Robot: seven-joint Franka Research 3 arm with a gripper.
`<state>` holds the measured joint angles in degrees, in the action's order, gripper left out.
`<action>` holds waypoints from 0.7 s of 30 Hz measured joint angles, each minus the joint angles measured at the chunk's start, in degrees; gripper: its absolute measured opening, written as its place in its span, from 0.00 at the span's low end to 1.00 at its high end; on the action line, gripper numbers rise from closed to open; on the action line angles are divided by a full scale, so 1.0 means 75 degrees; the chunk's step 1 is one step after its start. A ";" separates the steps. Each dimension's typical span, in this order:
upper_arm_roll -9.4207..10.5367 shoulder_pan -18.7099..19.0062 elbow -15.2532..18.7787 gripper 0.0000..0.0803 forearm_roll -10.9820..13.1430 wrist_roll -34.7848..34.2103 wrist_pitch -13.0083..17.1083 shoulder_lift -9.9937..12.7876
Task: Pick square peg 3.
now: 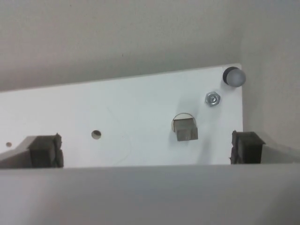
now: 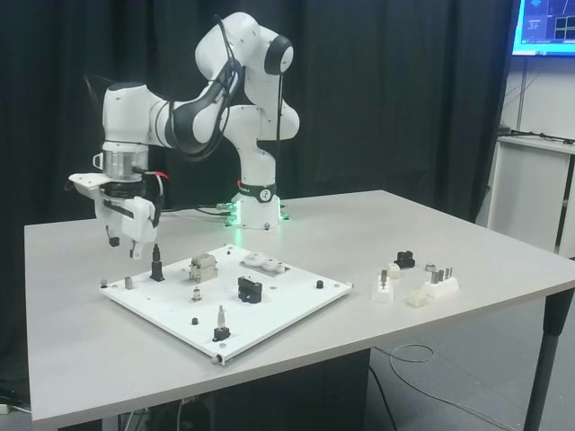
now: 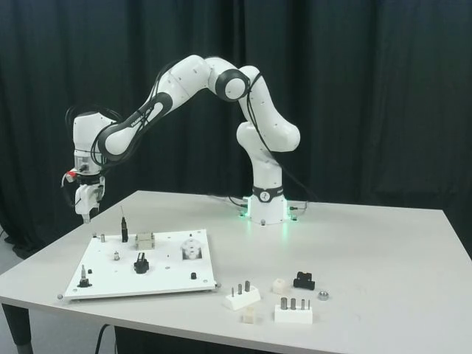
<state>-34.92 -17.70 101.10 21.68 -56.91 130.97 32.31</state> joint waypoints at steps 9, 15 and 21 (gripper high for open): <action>0.0000 0.0193 -0.0115 1.00 -0.0027 0.0280 -0.0284 -0.0039; 0.0003 0.0467 -0.0174 1.00 -0.0025 0.0365 -0.0555 -0.0113; 0.0006 0.0843 -0.0176 1.00 -0.0011 0.0393 -0.0813 -0.0201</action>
<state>-34.88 -11.37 99.79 21.59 -53.96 124.88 30.80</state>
